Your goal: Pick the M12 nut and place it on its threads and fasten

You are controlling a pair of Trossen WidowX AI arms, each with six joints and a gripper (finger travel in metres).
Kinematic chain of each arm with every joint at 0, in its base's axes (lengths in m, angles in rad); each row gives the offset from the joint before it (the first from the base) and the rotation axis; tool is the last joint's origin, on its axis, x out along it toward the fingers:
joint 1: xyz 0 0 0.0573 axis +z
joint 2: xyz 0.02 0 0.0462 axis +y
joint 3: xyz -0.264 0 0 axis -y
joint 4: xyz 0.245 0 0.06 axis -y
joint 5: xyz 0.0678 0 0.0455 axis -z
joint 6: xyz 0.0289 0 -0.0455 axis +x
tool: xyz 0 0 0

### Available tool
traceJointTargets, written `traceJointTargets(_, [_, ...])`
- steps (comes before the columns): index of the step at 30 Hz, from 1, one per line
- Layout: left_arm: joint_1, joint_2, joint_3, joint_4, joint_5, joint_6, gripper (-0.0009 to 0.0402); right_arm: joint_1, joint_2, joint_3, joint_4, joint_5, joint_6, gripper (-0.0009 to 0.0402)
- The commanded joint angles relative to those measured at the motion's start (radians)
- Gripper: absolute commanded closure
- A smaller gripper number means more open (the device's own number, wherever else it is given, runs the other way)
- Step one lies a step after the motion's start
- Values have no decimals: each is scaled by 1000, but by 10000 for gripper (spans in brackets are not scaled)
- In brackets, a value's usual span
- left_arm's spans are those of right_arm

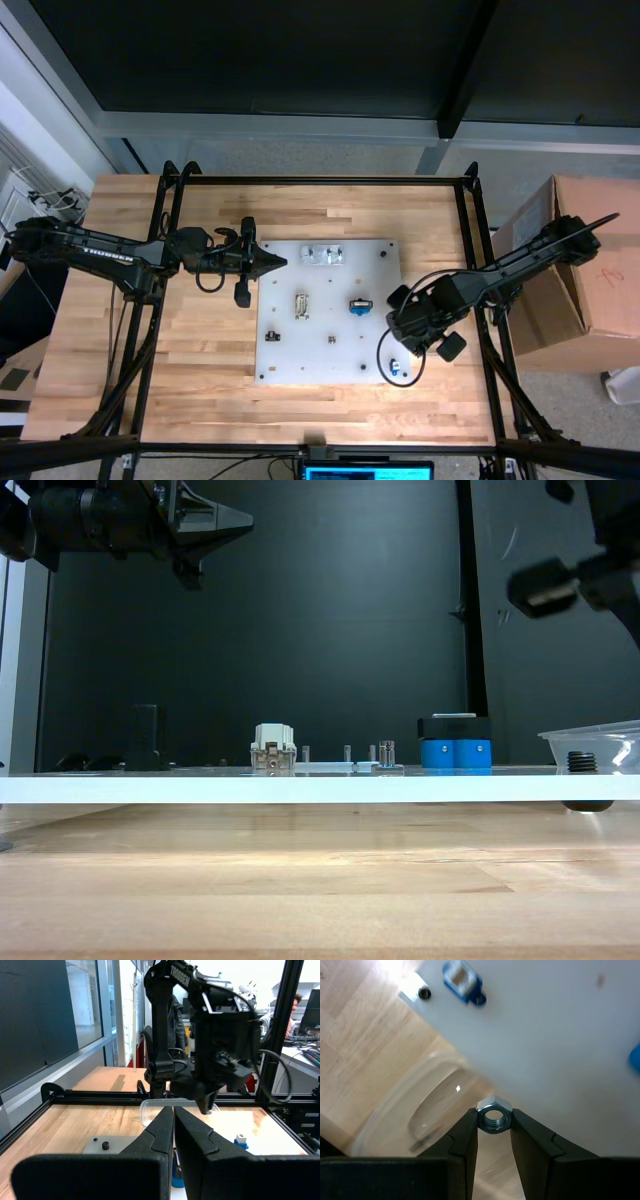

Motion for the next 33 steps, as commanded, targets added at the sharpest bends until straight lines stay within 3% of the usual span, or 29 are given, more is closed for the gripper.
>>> traceJointTargets(1, [0, 0, 0, 0, 0, 0, 393, 6, 58, 75, -11, 0, -96, 374])
traceJointTargets(9, [0, 0, 0, 0, 0, 0, 393, 23, 217, 244, -40, 3, -394, 373])
traceJointTargets(13, [0, 0, 0, 0, 0, 0, 393, 26, 297, 334, -58, 16, -448, 373])
traceJointTargets(19, [0, 0, 0, 0, 0, 0, 393, 29, 388, 442, -74, 106, -510, 373])
traceJointTargets(33, [0, 0, 0, 0, 0, 0, 393, 34, 539, 630, -136, 106, -536, 373])
